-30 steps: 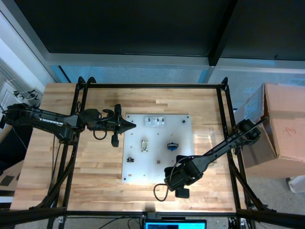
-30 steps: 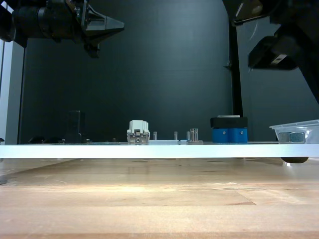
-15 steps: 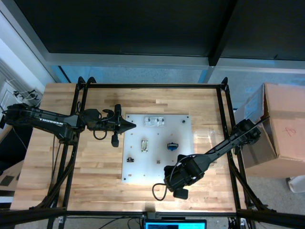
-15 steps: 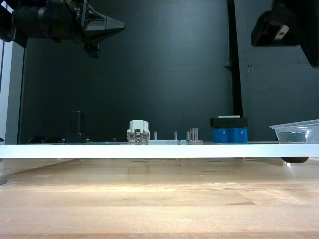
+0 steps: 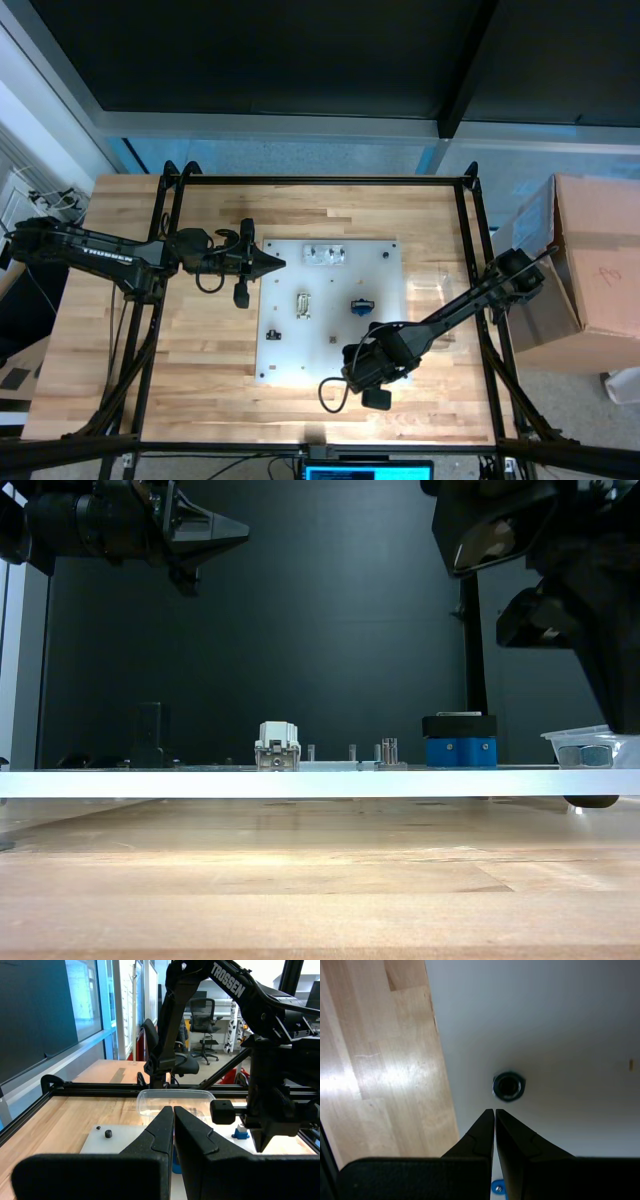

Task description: Unfasten the M12 nut and place it in the container

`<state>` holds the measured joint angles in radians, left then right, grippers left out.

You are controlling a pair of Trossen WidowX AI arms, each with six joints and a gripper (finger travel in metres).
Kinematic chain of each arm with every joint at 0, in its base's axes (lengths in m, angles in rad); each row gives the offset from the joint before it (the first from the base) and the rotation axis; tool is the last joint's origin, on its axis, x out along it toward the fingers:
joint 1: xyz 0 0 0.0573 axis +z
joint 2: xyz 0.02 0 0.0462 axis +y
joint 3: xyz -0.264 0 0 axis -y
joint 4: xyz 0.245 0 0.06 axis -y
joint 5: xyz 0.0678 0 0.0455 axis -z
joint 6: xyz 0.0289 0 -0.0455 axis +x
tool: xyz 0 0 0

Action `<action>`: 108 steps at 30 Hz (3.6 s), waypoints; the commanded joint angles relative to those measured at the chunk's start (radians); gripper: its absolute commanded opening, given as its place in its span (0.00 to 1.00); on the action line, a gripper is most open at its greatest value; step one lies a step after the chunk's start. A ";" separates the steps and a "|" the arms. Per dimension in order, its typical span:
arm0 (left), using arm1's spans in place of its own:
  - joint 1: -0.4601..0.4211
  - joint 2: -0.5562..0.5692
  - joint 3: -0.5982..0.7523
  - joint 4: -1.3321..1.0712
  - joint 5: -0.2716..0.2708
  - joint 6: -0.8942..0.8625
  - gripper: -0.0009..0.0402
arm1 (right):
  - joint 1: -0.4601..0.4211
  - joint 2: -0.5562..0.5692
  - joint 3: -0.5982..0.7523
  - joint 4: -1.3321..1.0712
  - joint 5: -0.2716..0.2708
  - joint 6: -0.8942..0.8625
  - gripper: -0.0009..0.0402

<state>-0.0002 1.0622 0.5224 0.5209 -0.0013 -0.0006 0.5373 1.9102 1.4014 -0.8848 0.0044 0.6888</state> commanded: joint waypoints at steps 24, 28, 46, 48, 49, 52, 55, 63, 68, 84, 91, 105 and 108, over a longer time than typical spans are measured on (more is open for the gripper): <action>0.000 0.000 0.000 0.001 0.000 0.000 0.02 | -0.001 0.001 -0.046 0.062 -0.005 -0.018 0.03; 0.000 0.000 0.000 0.000 0.000 0.000 0.02 | -0.001 0.001 -0.046 0.067 -0.005 -0.017 0.03; 0.000 0.000 0.000 0.001 0.000 0.000 0.02 | 0.000 -0.016 -0.038 -0.023 0.273 0.076 0.02; 0.000 0.000 0.000 0.000 0.000 0.000 0.02 | 0.000 -0.026 -0.035 -0.033 0.295 0.086 0.02; 0.000 0.000 0.000 0.000 0.000 0.000 0.02 | -0.001 -0.031 -0.035 -0.034 0.290 0.085 0.02; 0.000 0.000 0.000 0.001 0.000 0.000 0.02 | 0.000 -0.039 -0.035 -0.037 0.261 0.085 0.02; 0.000 0.000 0.000 0.000 0.000 0.000 0.02 | 0.000 -0.045 -0.032 -0.038 0.186 0.083 0.02; 0.000 0.000 0.000 0.000 0.000 0.000 0.02 | 0.002 -0.049 0.040 -0.037 -0.055 0.035 0.02; 0.000 0.000 0.000 0.001 0.000 0.000 0.02 | -0.002 -0.039 0.032 -0.014 -0.056 0.035 0.02; 0.000 0.000 0.000 0.001 0.000 0.000 0.02 | -0.010 0.032 0.013 0.036 -0.051 0.006 0.02; 0.000 0.000 0.000 0.000 0.000 0.000 0.02 | -0.013 0.032 0.007 0.037 -0.019 0.008 0.02; 0.000 0.000 0.000 0.000 0.000 0.000 0.02 | -0.014 0.031 -0.002 0.034 -0.014 0.005 0.02; 0.000 0.000 0.000 0.000 0.000 0.000 0.02 | -0.014 0.021 0.006 -0.064 0.147 0.071 0.02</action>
<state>-0.0002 1.0622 0.5224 0.5213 -0.0013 -0.0006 0.5236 1.9373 1.4002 -0.8963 0.0547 0.7132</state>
